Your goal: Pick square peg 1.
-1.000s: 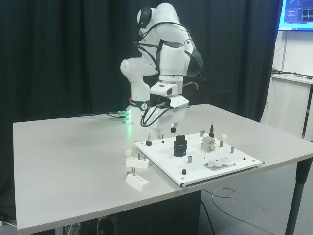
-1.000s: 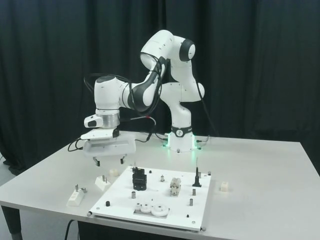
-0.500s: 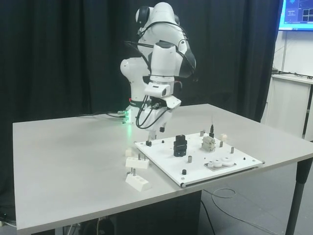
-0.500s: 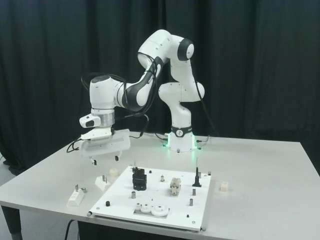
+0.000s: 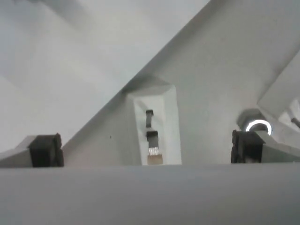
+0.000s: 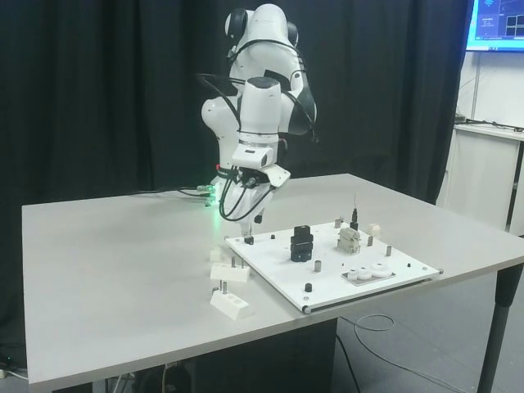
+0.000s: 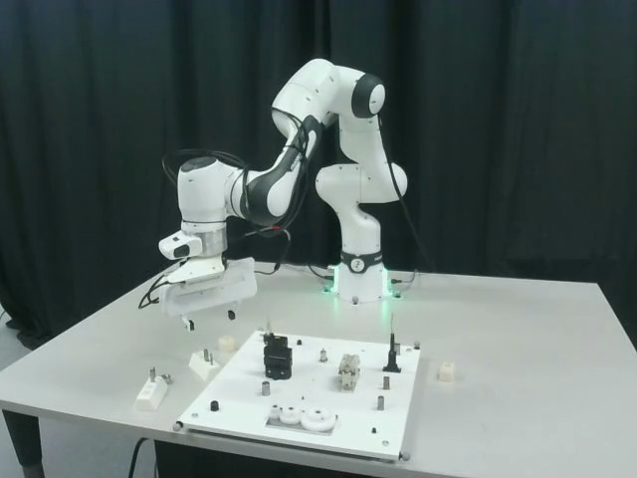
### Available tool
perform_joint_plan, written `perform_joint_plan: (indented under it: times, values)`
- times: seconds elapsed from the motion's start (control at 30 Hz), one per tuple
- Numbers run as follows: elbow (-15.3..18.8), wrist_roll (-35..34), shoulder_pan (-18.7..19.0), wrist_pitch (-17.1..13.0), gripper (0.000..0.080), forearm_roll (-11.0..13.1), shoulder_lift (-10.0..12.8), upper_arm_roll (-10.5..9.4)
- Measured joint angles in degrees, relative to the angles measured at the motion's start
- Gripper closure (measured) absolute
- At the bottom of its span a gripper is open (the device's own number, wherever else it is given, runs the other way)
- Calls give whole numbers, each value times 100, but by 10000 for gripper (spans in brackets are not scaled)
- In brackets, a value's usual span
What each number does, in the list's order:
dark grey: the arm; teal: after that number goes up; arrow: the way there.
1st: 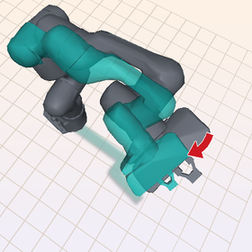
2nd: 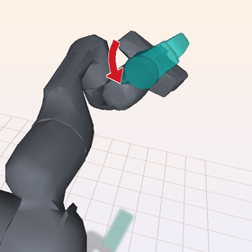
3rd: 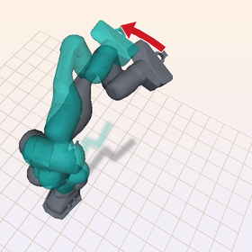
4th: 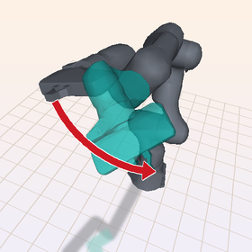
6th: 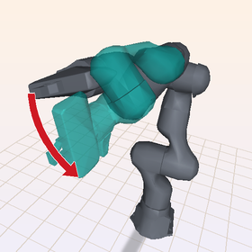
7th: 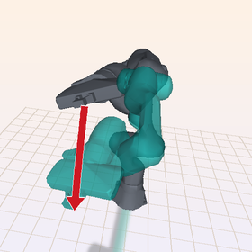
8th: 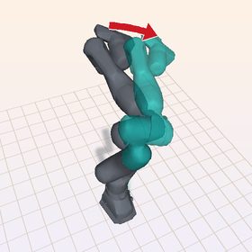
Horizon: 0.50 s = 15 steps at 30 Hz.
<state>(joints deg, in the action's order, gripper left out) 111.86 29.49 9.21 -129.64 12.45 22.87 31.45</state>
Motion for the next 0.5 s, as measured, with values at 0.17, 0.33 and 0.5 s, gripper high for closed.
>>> perform_joint_plan:
  times: [0.17, 0.33, 0.5]
  values:
    - [222, 29, -6, -221, 3, 11, -50, 42]
    - [407, 146, -25, -387, 3, 72, -69, 45]
    - [566, 359, -24, -540, 3, 158, -69, 34]
